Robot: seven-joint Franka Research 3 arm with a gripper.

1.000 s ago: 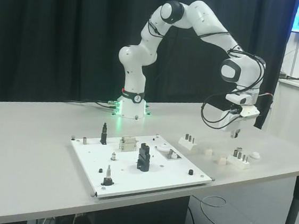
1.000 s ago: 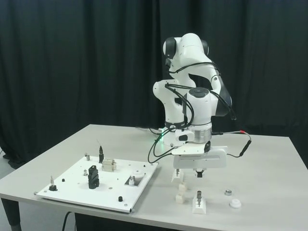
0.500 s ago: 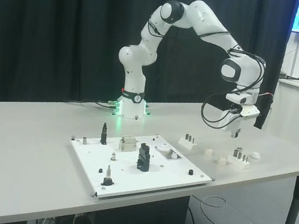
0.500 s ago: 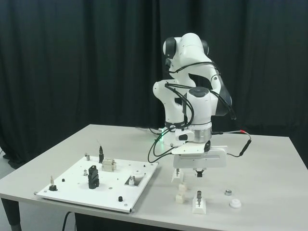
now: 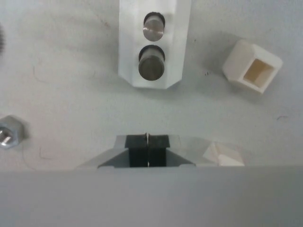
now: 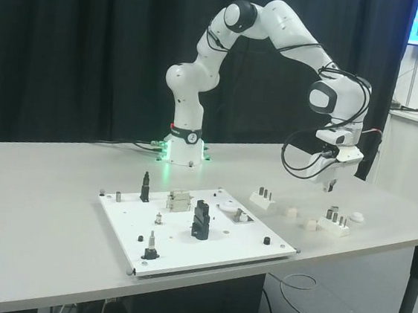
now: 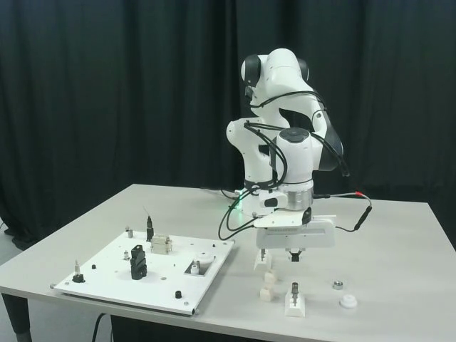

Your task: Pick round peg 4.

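Two round grey pegs (image 5: 151, 66) stand upright in a white holder block (image 5: 128, 42). That holder (image 6: 335, 223) sits near the table's right front edge, and it also shows as a holder (image 7: 294, 305) in the second room view. My gripper (image 5: 147, 150) hangs above the table just off the holder's end, clear of the pegs. Both black fingers are pressed together with nothing between them. From the room cameras the gripper (image 6: 329, 186) (image 7: 294, 258) is seen well above the pegs.
A hollow white cube (image 5: 252, 66) lies beside the holder, with a nut (image 5: 7, 135) on its other side. A second peg holder (image 6: 264, 198), a white disc (image 6: 355, 215) and the white assembly board (image 6: 193, 233) with upright parts lie to the left.
The gripper has risen very slightly and stays shut. Nothing on the table has moved.
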